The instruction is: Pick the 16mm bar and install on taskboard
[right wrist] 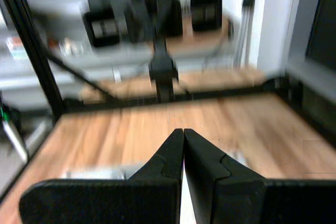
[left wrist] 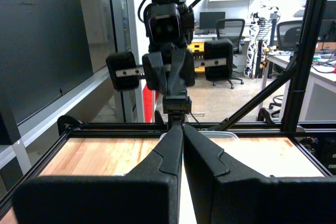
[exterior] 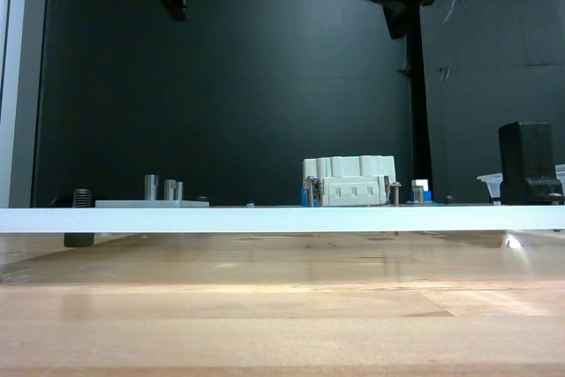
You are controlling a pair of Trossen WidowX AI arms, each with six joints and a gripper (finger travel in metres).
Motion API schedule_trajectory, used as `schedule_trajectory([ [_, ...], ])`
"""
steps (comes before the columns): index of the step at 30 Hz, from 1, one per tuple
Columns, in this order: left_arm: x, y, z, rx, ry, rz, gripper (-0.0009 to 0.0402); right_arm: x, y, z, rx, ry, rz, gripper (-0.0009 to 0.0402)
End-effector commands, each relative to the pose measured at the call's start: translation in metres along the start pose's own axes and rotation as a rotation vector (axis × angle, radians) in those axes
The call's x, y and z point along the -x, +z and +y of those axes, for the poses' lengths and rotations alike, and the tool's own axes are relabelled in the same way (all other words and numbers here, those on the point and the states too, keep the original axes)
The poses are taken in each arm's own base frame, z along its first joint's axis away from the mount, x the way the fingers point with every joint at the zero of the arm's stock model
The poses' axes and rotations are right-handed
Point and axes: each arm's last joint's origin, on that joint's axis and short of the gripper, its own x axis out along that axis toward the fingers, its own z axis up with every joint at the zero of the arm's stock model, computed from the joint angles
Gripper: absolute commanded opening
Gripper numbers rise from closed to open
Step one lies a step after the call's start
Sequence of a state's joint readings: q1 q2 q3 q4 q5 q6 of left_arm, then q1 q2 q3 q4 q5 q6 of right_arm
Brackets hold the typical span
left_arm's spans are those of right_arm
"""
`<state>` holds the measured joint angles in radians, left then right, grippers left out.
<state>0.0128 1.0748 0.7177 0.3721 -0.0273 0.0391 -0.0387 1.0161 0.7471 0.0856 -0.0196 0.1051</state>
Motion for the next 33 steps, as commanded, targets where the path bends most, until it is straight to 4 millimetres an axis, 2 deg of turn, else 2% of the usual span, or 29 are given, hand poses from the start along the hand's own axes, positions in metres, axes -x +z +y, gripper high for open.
schedule_trajectory([
  [1,0.000,0.000,0.000,0.000,0.000,0.000,0.0000,0.003,0.002,0.003,0.001,-0.002,0.129,0.0000],
  [11,0.000,0.000,0.000,0.000,0.000,0.000,0.0000,0.024,0.008,0.016,-0.008,0.006,0.488,0.0000],
  [19,0.000,0.000,0.000,0.000,0.000,0.000,0.0000,0.031,0.001,0.024,0.016,-0.025,0.730,0.0000],
  [33,0.000,0.000,0.000,0.000,0.000,0.000,0.0000,0.043,-0.016,0.037,0.019,-0.036,0.980,0.0000],
])
